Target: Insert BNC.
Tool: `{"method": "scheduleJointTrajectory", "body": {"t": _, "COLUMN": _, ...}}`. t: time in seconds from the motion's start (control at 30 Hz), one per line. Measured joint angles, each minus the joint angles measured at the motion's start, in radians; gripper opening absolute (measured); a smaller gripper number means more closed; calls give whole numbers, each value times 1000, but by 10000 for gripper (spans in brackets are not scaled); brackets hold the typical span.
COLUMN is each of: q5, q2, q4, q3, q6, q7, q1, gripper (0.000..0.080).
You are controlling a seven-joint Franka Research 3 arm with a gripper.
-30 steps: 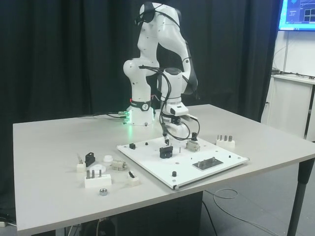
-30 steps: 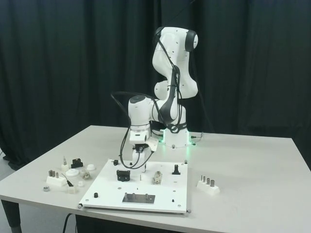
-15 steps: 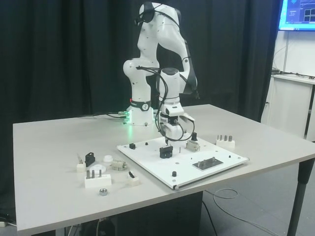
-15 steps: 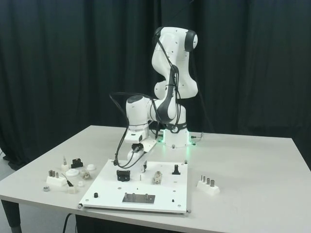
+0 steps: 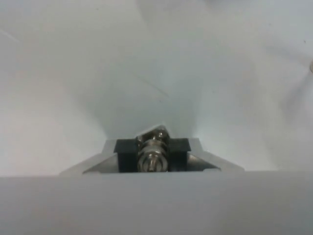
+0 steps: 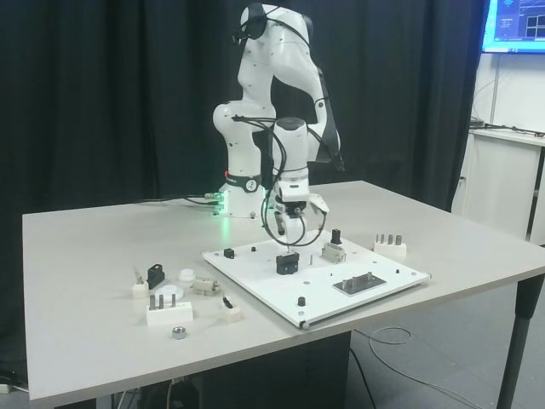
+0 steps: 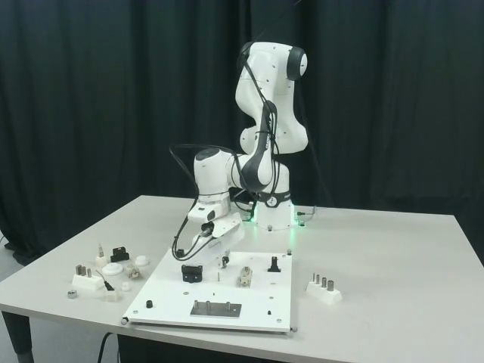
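On the left of the tabletop (image 6: 85, 247) lies a cluster of loose parts: a small black block (image 6: 156, 275), a white peg holder (image 6: 169, 311) and a nut (image 6: 180, 332). The white board (image 6: 315, 277) sits at centre, carrying a black fixture (image 6: 287, 265), a grey metal plate (image 6: 357, 284) and several small black knobs. A second white peg block (image 6: 389, 245) stands on the tabletop to the right, just off the board. The gripper (image 6: 293, 233) hangs tilted above the board, just behind the black fixture, not touching it. In the wrist view the BNC connector (image 5: 152, 154), a ribbed metal barrel, is clamped between the black finger pads (image 5: 126, 155), fingers narrow about it, over bare white board.
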Motion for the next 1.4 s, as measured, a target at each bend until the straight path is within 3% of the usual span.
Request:
{"method": "scheduleJointTrajectory", "body": {"t": 0.93, "q5": 157, "q2": -3, "q4": -13, "q3": -14, "q6": 7, "q7": 229, "q1": 0, "gripper": 121}}
{"method": "scheduleJointTrajectory", "body": {"t": 1.4, "q5": 218, "q2": -13, "q4": -36, "q3": -14, "q6": 47, "q7": 401, "q1": 6, "gripper": 121}}
